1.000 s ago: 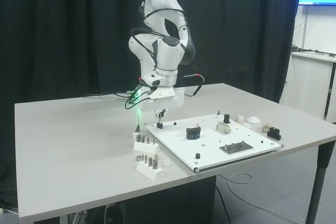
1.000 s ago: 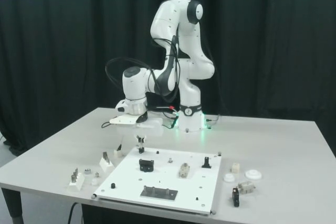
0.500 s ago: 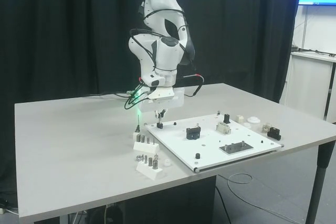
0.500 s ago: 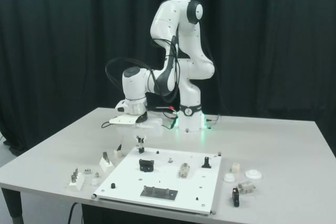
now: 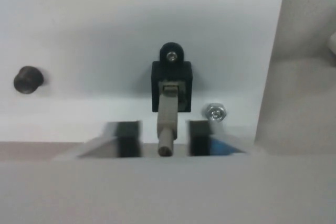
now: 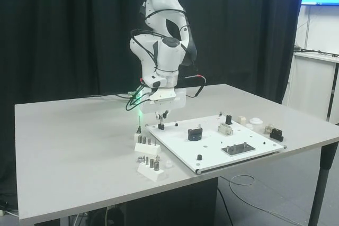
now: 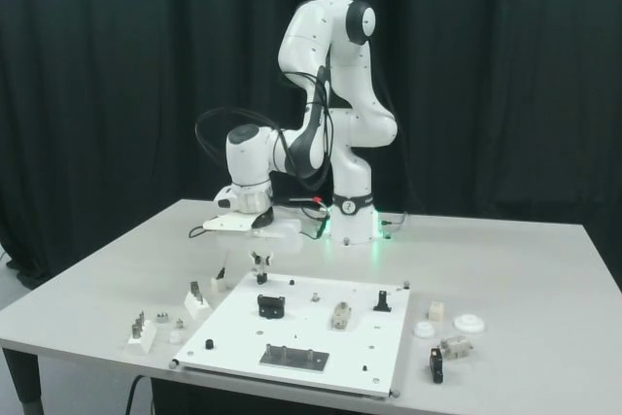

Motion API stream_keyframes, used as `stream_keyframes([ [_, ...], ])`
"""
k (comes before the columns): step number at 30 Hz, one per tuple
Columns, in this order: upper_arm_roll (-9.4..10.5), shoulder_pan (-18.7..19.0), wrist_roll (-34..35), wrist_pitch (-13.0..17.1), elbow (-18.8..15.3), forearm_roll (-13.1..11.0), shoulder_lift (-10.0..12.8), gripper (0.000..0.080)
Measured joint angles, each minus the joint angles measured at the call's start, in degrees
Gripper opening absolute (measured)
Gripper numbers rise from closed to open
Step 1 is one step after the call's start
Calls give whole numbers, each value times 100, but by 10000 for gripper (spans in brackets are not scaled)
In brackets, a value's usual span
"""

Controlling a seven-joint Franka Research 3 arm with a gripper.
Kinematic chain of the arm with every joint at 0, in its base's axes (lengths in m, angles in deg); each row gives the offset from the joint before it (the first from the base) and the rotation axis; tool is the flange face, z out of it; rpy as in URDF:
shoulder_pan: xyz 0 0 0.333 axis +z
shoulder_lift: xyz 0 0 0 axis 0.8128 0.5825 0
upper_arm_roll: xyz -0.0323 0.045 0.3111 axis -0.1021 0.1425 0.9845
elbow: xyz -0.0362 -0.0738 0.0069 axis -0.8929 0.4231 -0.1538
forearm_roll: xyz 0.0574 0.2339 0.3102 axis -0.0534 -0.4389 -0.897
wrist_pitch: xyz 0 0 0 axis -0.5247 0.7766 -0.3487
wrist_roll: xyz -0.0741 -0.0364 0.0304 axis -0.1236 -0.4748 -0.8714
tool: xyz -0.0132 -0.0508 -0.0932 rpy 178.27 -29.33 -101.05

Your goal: Insert Ethernet.

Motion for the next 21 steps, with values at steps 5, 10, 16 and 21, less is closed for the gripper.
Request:
stream_keyframes([
  [5, -1, 0, -2, -8, 9, 13, 0, 420],
  [10, -7, 0, -2, -8, 30, 61, -1, 420],
  [16, -14, 0, -2, -7, 46, 138, -7, 717],
  [21, -17, 0, -2, -6, 53, 159, -10, 796],
])
